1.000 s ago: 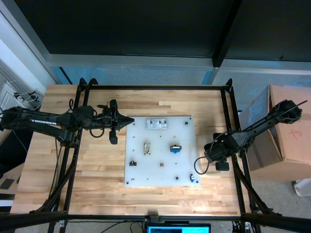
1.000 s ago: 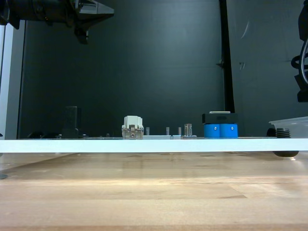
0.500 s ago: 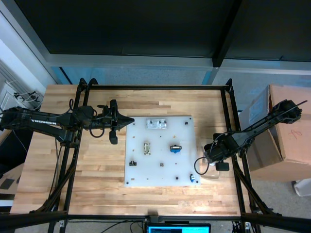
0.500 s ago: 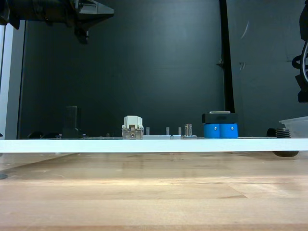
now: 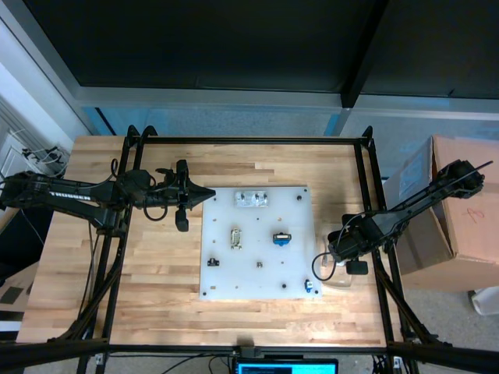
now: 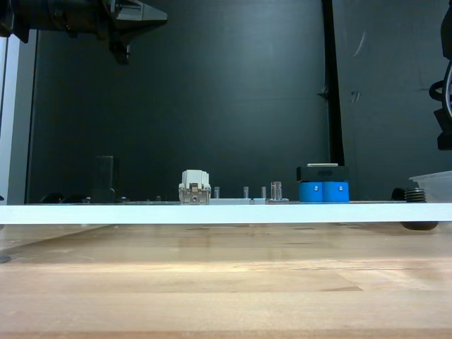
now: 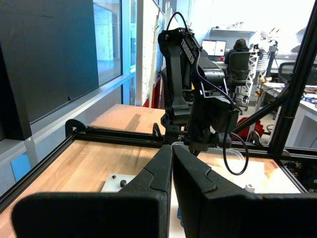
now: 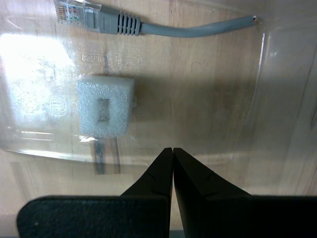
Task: Pick the RJ45 connector and install on the taskboard
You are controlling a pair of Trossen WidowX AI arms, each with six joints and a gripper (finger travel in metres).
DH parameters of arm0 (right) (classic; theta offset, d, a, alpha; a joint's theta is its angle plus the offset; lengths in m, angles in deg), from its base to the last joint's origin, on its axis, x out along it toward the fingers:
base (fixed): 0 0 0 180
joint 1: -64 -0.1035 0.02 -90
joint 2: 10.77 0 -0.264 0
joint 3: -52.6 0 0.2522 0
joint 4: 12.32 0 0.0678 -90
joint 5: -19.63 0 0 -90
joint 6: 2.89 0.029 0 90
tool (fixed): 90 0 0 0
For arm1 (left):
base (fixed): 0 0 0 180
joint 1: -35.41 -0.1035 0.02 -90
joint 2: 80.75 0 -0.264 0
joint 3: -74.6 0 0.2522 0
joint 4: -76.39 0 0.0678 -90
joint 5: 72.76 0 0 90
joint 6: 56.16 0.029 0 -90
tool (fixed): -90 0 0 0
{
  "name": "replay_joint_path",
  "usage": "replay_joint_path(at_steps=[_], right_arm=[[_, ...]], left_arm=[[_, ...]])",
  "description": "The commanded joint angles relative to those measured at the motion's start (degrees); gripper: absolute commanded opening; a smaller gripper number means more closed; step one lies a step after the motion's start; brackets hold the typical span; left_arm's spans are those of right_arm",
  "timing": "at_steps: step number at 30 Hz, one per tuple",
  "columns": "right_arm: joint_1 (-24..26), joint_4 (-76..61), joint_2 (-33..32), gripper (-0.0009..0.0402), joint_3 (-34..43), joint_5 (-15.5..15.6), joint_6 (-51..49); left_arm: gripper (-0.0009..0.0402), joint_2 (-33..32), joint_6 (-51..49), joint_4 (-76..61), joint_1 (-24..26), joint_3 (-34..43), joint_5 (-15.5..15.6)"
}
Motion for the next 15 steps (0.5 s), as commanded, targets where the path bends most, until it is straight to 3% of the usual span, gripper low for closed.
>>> replay_joint_path(at_steps=[1,15], right_arm=[[0.0,-1.2,0.0,0.0,1.6,0.0,0.15],[-0.13,-13.2,0.0,0.0,20.33,-0.28,4.79]], left_arm=[[0.0,0.0,0.02,0.02,0.0,0.0,-0.02],[0.0,0.0,0.02,0.02,0.0,0.0,-0.02]])
